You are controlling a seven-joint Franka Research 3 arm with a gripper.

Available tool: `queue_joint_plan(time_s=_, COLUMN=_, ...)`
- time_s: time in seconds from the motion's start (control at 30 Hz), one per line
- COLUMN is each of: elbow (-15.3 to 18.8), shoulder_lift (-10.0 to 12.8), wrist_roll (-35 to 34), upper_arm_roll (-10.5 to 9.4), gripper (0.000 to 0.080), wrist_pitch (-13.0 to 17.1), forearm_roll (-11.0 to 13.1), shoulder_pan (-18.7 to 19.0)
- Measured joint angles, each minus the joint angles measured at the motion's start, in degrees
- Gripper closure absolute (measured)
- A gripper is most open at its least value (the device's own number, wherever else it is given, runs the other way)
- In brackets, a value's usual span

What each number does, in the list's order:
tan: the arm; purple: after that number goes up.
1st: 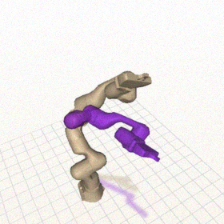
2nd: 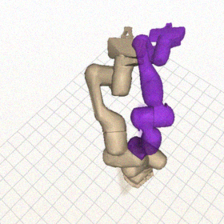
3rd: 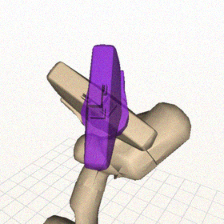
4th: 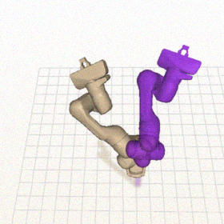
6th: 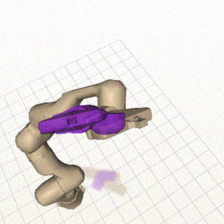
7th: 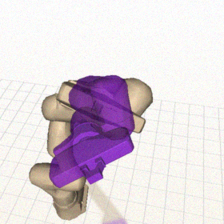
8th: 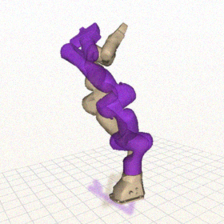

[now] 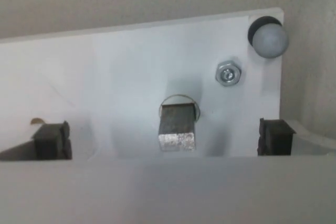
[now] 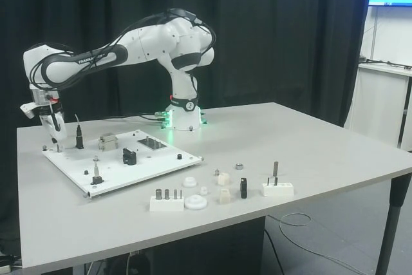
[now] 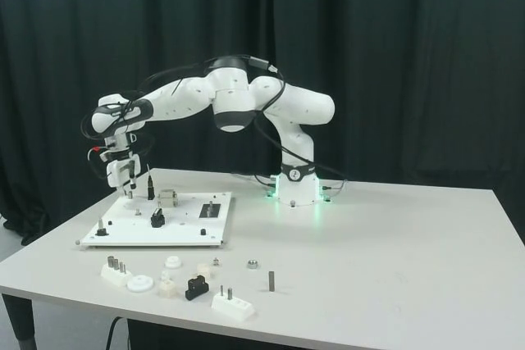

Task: Pick round peg 2.

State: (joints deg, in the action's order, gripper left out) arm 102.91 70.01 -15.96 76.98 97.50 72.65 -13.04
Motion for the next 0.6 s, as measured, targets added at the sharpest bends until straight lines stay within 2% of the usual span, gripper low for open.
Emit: queue_joint_plan(time_s=0.6, elbow=0.0, shoulder_lift=-3.2, wrist_roll=-0.9, upper_arm_roll=0.95, gripper=0.0003, wrist_pitch=-0.5, forearm_roll=-2.0, shoulder_pan=0.4)
